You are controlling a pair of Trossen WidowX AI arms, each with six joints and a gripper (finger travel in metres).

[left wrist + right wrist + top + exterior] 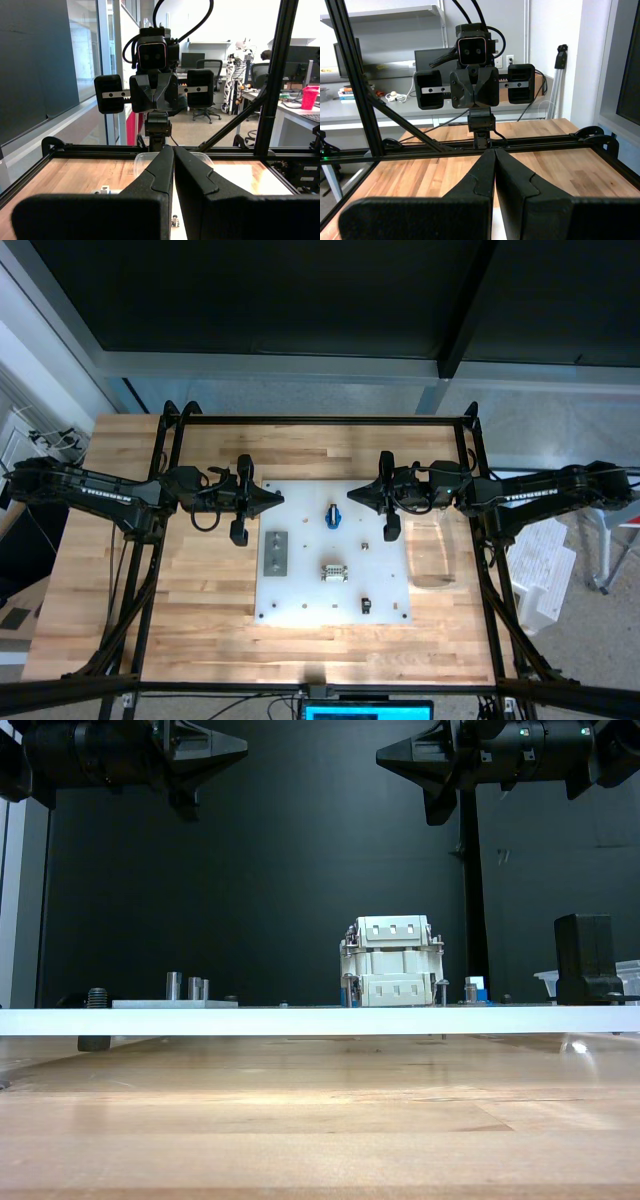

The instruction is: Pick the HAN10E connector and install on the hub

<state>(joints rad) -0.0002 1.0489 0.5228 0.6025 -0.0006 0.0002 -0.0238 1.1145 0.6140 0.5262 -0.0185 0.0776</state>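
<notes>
The HAN10E connector (pixel 392 932) is a pale beige block that sits upright on top of the hub (pixel 392 988), near the middle of the white board (pixel 300 600). From above, the pair shows as one small beige piece (pixel 334 572). My left gripper (pixel 280 498) hovers shut and holding nothing above the board's far left edge, well clear of the connector. My right gripper (pixel 350 493) hovers shut and holding nothing above the far right part, pointing at the left one. The left wrist fingertips (pixel 173 150) and right wrist fingertips (pixel 495 152) are pressed together.
A grey metal two-hole block (pixel 275 552) lies on the board's left part. A blue fitting (pixel 333 516) stands behind the hub. A small black part (pixel 367 605) is near the board's front right. A clear plastic container (pixel 432 552) rests right of the board.
</notes>
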